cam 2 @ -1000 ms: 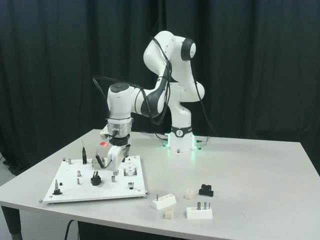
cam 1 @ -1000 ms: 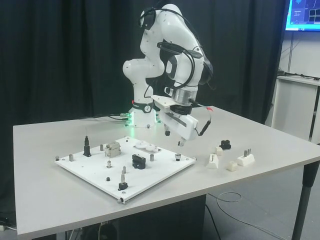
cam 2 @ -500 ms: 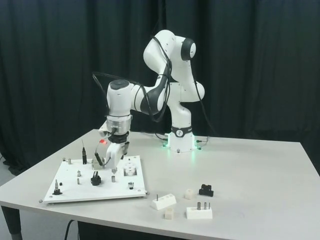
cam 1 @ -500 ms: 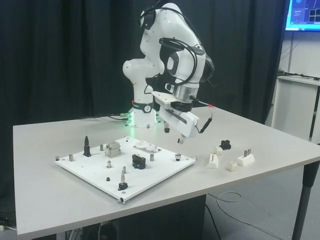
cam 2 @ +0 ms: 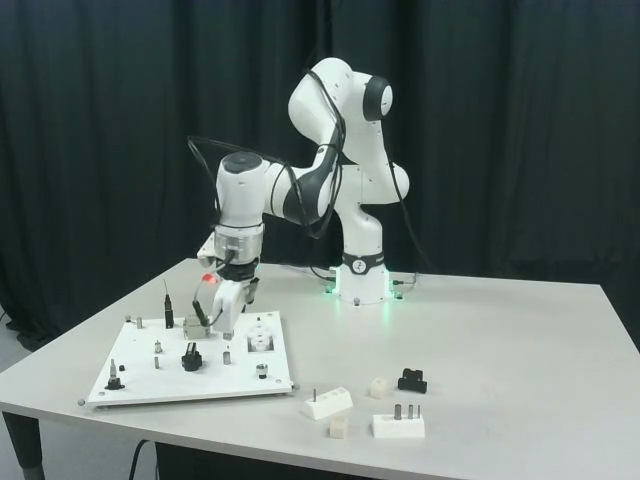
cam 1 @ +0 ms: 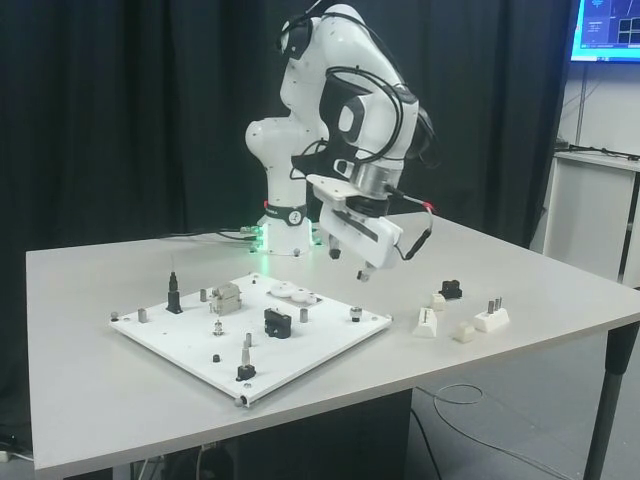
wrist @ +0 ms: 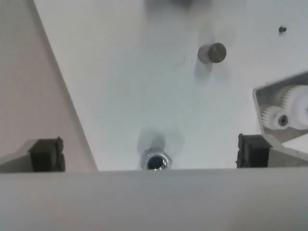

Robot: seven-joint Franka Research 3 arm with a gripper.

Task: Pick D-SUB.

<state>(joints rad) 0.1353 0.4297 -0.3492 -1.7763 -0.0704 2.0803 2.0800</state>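
White arm [cam 1: 345, 90] has lifted its open tool [cam 1: 349, 264] higher above the board [cam 1: 300, 345].

Smooth, matt white board [wrist: 144, 86], plastic by the look. Bright, shiny metal on the hex nut [wrist: 155, 160]; duller, brushed metal on the round peg [wrist: 211, 53]. White toothed gears [wrist: 293, 108], plastic with a slight sheen. Black, rubbery matt pads on the fingertips [wrist: 45, 155]. Glossy white shell on the arm [cam 1: 345, 100]. Matt grey tabletop [cam 2: 520, 350]. Black cloth curtain [cam 2: 120, 120], hanging in soft folds.
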